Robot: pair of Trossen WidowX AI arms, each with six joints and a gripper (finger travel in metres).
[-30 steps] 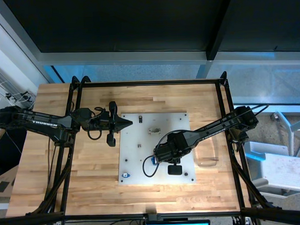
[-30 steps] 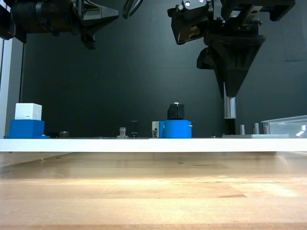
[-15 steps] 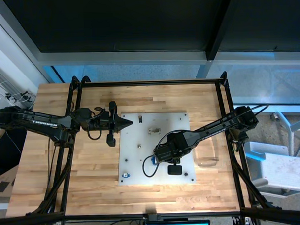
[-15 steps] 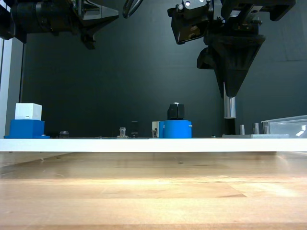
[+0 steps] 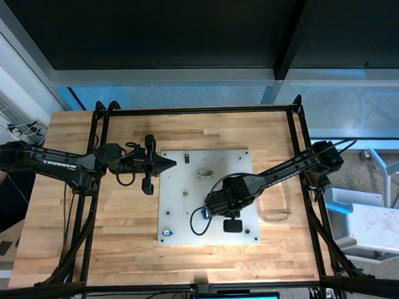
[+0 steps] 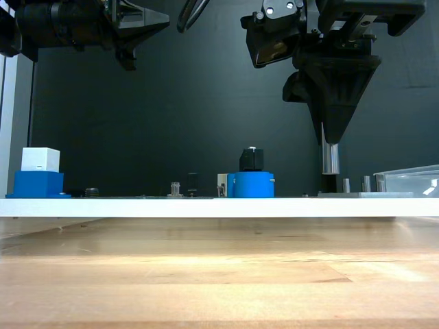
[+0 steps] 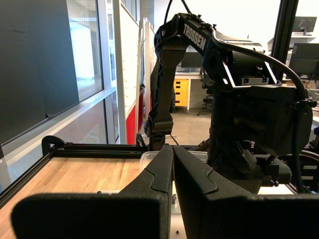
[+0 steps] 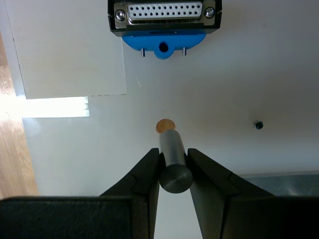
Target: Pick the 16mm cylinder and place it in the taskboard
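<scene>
The right gripper pinches the 16mm cylinder, a smooth dull-grey metal rod with a flat round end face. It sits in a narrow grip between two black tapered fingers. Seen from above, this gripper hangs nose-down over the taskboard, a large matt white square plate. It is just toward 5 o'clock from the plate's centre, and the arm hides the rod there.

From table height the cylinder stands upright and shiny under the cone-shaped black gripper. Its lower end is right over a short dark stub on the board; whether they touch I cannot tell. The right wrist view shows a small round tan hole in the white surface just beyond the rod's far end. Farther on lies a blue plastic connector with a metal-rimmed, many-pinned face.

The left gripper hovers high at the taskboard's 10 o'clock corner. Its black wedge-shaped fingers are pressed flat together with nothing between them.

A clear plastic tray rests at the board's 3 o'clock edge on the pale planked wooden table. In the low view a blue round base carries a black block, well apart from the cylinder at its 9 o'clock.
</scene>
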